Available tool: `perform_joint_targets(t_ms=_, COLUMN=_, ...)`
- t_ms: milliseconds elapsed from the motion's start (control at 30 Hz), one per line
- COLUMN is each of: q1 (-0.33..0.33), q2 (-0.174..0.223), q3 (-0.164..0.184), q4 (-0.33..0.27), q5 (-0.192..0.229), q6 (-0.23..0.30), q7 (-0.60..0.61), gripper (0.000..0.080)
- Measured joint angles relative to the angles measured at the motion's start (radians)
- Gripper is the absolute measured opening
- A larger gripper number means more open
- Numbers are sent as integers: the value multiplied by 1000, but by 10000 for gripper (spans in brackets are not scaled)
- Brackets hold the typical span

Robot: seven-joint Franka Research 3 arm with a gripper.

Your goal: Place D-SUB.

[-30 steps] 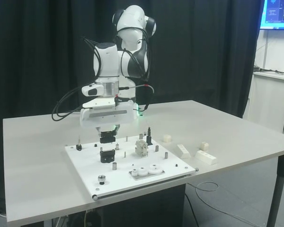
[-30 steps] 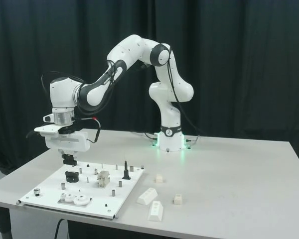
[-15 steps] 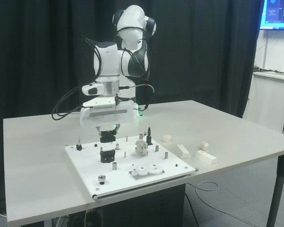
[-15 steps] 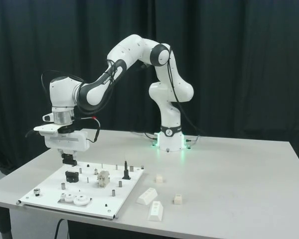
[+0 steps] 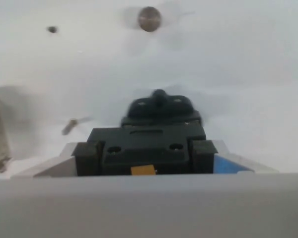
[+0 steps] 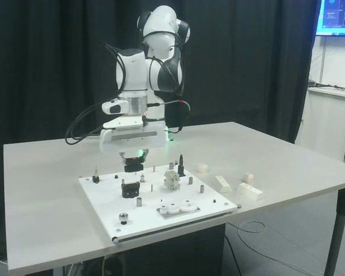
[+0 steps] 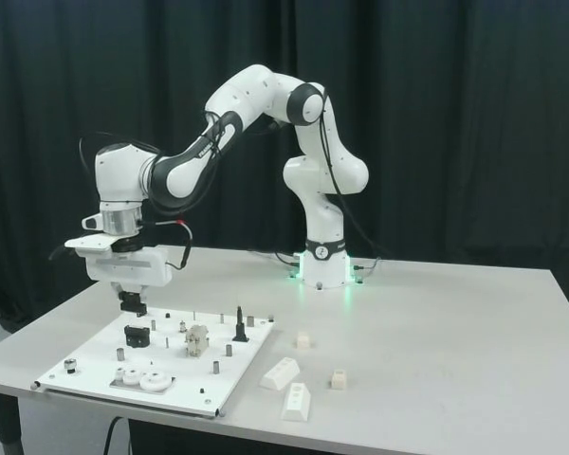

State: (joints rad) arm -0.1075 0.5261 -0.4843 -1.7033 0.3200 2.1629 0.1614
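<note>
While the overall pose looks about the same as a second ago, the white arm [image 7: 256, 95] has crept up a little. The wrist and its flat hand now sit slightly higher over the back-left part of the white board [image 6: 207, 198] on the grey table [image 6: 46, 172].

So it's not pushing down, it's actually backed off a touch. The gripper [image 6: 133, 166] is still clamped on the black D-SUB [image 5: 141, 148], with a finger on each side of it. The part hangs in the air above the board, not touching anything.

The black mount [image 6: 129, 188] sits below and slightly ahead of it on the board. In the wrist view it peeks out just past the held connector.

Looks like the placing hasn't really happened yet. Probably a realign before going down, but that's just a guess.
</note>
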Motion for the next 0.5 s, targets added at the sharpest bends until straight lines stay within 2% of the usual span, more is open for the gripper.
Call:
perform_joint_targets(t_ms=267, q1=43, q2=-18, q3=1, q4=3, q5=38, q6=-45, q7=0, gripper=385)
perform_joint_targets(t_ms=500, q1=115, q2=-31, q3=1, q4=2, q5=69, q6=-87, q7=28, gripper=385)
